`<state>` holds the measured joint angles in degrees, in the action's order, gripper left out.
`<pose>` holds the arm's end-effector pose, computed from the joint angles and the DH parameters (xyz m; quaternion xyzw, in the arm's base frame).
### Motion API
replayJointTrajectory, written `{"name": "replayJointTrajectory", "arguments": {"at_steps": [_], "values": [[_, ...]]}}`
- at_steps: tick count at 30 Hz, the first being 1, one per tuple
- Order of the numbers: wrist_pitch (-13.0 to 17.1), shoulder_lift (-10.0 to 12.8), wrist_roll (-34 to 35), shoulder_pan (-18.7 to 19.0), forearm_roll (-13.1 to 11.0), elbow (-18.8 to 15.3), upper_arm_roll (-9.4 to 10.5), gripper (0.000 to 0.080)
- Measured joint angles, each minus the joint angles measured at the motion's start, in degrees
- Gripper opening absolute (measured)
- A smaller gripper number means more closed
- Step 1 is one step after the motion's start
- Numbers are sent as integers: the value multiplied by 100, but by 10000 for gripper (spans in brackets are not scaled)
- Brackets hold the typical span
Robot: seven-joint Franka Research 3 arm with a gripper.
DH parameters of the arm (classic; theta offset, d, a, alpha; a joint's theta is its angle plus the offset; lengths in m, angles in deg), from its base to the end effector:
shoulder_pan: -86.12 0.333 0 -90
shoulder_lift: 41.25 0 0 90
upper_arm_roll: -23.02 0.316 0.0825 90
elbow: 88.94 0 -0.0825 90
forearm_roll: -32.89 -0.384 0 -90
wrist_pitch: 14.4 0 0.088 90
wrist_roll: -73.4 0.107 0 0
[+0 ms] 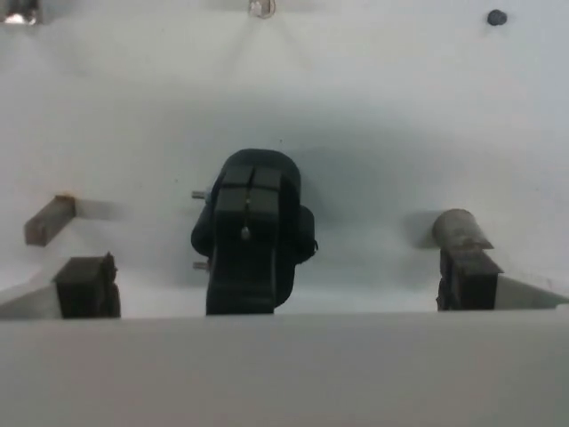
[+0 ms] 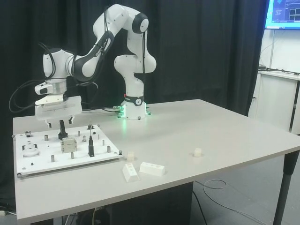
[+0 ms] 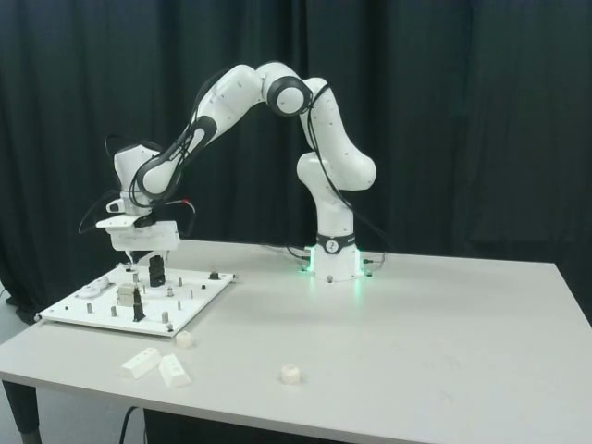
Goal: Remove D-SUB.
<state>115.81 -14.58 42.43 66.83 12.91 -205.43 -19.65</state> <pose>0.2926 -0.5083 0.2631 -0.9315 0.3609 0.0454 0.0071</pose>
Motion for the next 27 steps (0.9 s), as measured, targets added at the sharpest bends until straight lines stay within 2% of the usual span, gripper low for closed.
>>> {"name": "replayJointTrajectory", "arguments": {"at_steps": [6, 7, 10, 11, 18, 19, 27], "values": [[40, 95, -83, 0, -90, 1, 2, 800], [50, 107, -113, 0, -91, 1, 3, 685], [83, 138, -168, 0, -92, 1, 4, 685], [88, 144, -178, 0, -92, 2, 5, 522], [54, 158, -222, 5, -92, 2, 9, 522], [24, 158, -223, 9, -92, 2, 10, 347], [-128, 141, -212, 24, -93, 8, 6, 347]]}}
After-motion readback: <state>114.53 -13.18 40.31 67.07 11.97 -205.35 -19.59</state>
